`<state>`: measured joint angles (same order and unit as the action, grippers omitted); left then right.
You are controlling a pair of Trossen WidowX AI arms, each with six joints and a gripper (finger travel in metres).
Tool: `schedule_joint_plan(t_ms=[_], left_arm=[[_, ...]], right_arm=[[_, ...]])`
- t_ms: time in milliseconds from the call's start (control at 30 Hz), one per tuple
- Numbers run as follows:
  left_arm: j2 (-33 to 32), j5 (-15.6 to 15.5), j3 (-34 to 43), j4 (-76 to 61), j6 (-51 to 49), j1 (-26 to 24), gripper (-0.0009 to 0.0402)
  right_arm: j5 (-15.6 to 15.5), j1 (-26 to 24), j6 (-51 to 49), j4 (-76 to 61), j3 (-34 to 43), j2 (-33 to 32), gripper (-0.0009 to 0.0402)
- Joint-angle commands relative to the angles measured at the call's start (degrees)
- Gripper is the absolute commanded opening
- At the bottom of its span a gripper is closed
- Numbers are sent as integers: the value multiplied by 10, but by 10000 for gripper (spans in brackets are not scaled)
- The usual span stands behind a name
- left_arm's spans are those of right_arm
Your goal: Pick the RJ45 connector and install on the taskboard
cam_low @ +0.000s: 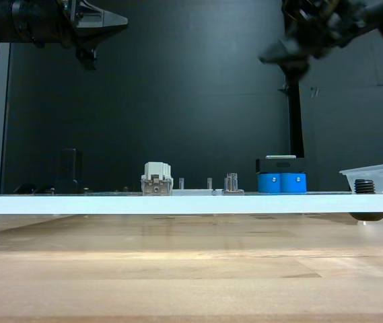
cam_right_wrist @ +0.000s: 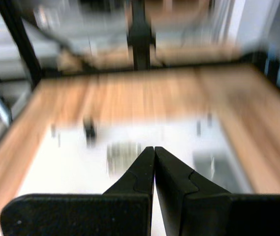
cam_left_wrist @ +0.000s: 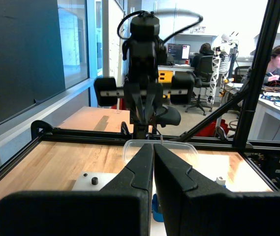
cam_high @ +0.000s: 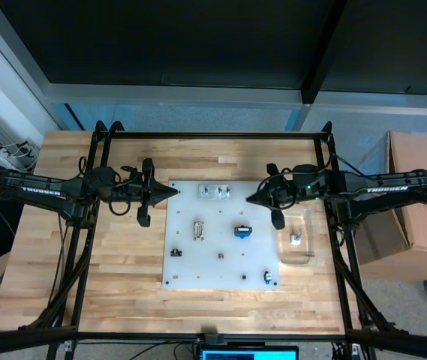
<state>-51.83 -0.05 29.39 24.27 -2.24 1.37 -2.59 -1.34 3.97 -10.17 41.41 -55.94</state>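
Black left tool (cam_high: 175,193) and right tool (cam_high: 249,199), both pressed together, hover over board (cam_high: 198,262); RJ45 connector (cam_high: 296,239) in tray (cam_high: 305,259).

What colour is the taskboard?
White taskboard, best in high view; left gripper hovers over its left edge, right gripper over its right side.

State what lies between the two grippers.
In the high view, left gripper and right gripper, jaws shut, hover over the board; only a silver fitting lies beneath the gap.
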Motion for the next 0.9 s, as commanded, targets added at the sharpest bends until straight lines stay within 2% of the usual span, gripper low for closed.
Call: schedule_joint_plan(t_ms=[33,200,433,700,900], left_arm=[[0,0,0,0,0,0,0],[0,0,0,0,0,0,0],[0,0,0,0,0,0,0],[0,0,0,0,0,0,0],[0,0,0,0,0,0,0]], right_arm=[[0,3,0,-133,21,13,0],[0,9,1,-300,43,35,0],[8,33,24,-447,76,62,0],[44,107,61,-588,112,68,0],[45,156,112,-640,115,68,0]])
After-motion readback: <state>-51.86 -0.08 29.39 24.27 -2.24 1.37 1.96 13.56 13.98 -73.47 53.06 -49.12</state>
